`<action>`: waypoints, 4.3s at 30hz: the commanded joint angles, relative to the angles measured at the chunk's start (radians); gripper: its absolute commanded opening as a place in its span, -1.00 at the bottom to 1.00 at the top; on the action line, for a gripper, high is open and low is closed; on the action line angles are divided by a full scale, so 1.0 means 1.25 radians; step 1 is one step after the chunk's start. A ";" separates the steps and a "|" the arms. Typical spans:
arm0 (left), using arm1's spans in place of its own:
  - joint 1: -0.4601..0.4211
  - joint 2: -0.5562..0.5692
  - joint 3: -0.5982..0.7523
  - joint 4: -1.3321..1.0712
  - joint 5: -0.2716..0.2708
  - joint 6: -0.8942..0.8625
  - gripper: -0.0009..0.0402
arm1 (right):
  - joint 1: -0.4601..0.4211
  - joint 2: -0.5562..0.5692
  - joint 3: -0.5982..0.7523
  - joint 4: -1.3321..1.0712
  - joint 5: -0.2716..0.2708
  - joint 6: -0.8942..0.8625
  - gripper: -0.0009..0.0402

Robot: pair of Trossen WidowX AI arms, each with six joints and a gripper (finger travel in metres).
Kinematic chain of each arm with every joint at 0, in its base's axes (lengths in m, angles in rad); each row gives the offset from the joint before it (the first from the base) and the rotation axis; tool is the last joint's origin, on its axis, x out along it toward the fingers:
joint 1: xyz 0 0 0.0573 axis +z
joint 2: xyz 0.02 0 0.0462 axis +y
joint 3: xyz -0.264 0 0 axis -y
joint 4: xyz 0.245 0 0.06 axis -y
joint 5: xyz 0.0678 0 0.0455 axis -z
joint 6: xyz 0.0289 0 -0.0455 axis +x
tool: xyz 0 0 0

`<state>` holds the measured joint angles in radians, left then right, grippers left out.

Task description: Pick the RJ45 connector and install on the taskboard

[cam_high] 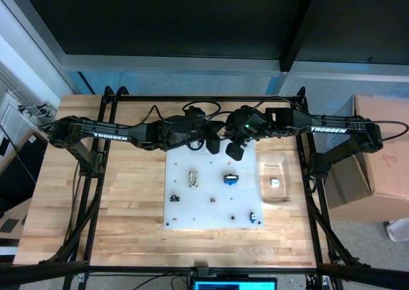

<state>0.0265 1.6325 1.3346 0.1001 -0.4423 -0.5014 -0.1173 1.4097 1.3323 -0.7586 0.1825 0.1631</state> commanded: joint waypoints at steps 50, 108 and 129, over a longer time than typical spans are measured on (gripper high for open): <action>-0.002 -0.023 -0.008 -0.100 0.168 0.086 -0.29 | 0.739 -0.163 -0.439 0.310 0.323 0.289 -0.96; -0.002 -0.023 -0.008 -0.100 0.168 0.086 -0.29 | 0.825 -0.033 -0.576 0.519 0.350 0.302 -0.96; -0.002 -0.023 -0.008 -0.100 0.168 0.086 -0.29 | 0.820 -0.033 -0.583 0.511 0.357 0.312 -0.96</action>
<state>0.0242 1.6039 1.3247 -0.0254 -0.2317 -0.3939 0.9070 1.3674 0.6052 -0.1135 0.6285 0.5468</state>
